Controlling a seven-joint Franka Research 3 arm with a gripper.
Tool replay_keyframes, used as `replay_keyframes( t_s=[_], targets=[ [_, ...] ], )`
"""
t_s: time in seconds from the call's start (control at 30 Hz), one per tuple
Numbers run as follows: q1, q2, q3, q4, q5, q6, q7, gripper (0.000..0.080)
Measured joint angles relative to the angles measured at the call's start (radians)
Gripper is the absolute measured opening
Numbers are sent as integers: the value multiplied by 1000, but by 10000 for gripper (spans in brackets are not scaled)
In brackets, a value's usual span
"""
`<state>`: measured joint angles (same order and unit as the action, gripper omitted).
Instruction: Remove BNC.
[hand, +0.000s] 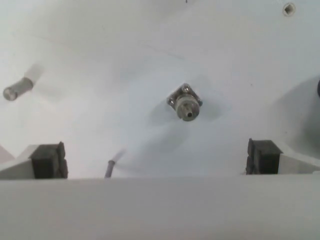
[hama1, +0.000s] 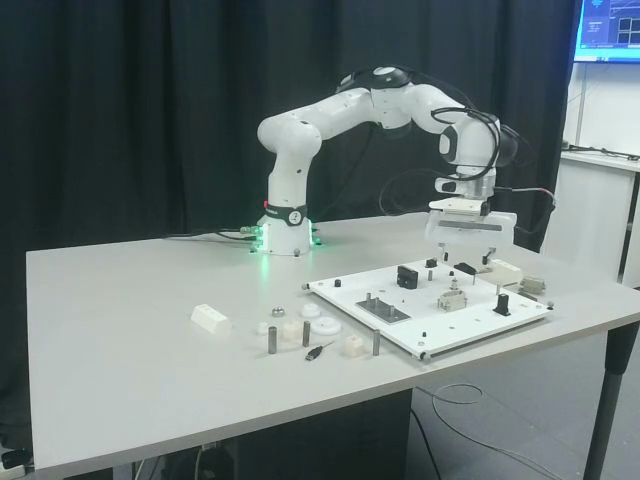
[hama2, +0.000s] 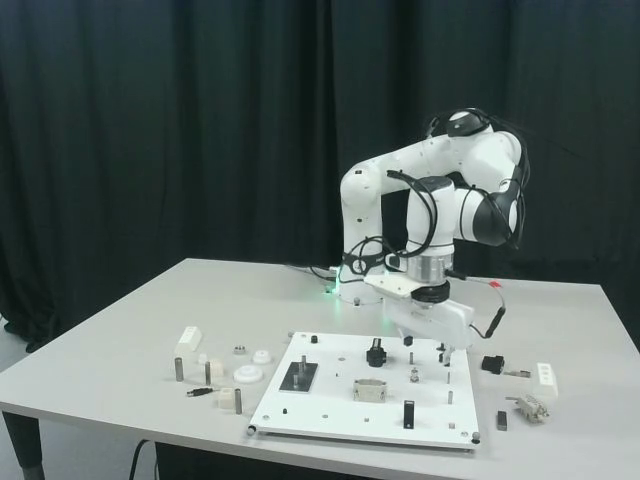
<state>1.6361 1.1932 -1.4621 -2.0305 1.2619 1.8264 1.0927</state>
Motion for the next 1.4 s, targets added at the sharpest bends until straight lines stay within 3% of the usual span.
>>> replay_keyframes(
  t_s=[0.47, 1.4],
  targets=[
    [1, 0, 45, -41, 44, 89, 23, 800],
    [-50, 1, 93, -41, 68, 89, -24, 800]
  ],
)
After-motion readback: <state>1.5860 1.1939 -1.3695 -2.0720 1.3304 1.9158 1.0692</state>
